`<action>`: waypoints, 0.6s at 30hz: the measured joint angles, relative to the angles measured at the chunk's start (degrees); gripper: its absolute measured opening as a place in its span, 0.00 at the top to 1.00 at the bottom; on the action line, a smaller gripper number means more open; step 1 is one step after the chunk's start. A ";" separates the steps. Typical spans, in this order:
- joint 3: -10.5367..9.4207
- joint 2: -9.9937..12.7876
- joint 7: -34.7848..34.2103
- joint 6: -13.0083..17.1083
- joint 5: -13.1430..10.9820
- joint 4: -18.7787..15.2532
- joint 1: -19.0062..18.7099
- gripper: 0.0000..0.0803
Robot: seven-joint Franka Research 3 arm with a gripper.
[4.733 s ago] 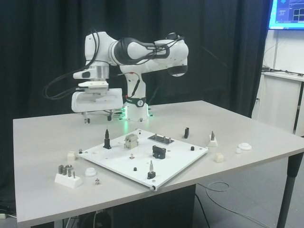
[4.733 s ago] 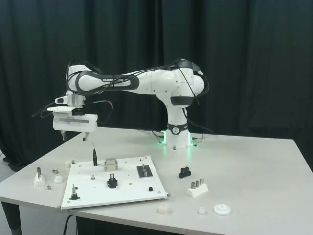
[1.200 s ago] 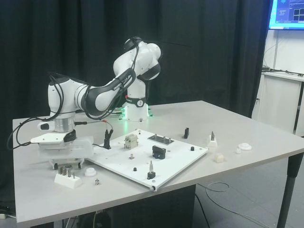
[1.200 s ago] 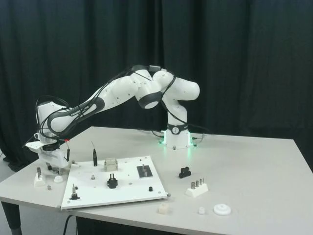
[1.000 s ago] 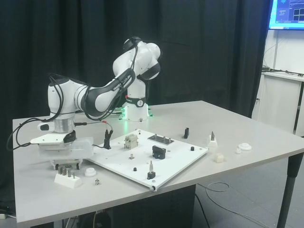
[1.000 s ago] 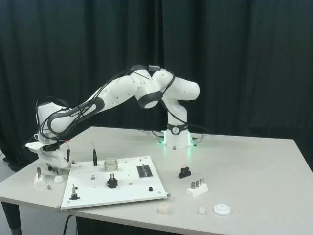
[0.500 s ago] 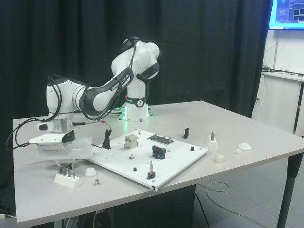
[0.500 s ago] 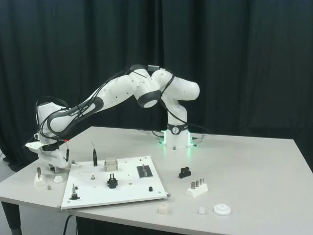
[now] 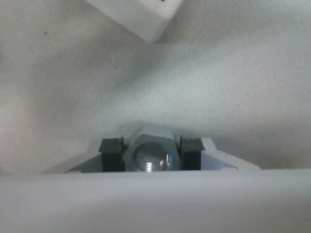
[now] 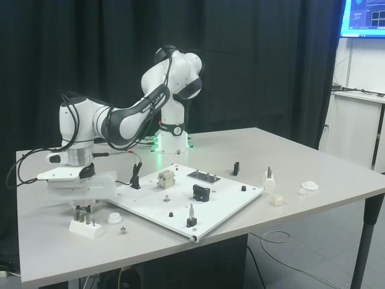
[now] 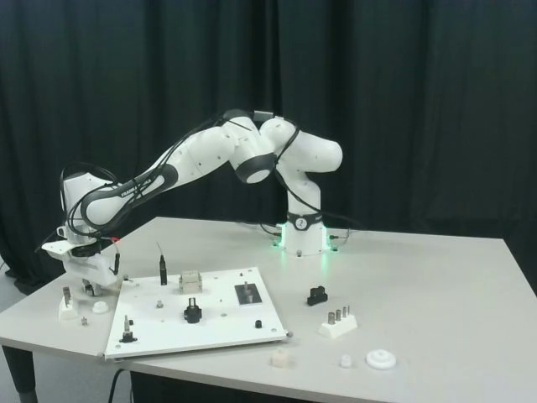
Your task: Pick bolt 4.
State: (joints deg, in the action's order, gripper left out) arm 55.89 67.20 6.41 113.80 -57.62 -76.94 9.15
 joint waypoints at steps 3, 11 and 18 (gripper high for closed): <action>0.00 -0.55 0.00 0.00 1.07 0.08 0.04 0.70; 0.00 -1.85 -0.03 0.00 3.79 0.76 0.81 0.70; 0.00 -2.75 -0.08 -0.08 4.89 1.42 1.79 0.70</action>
State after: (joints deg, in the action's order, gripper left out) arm 55.90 64.46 6.33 113.72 -52.73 -75.52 10.94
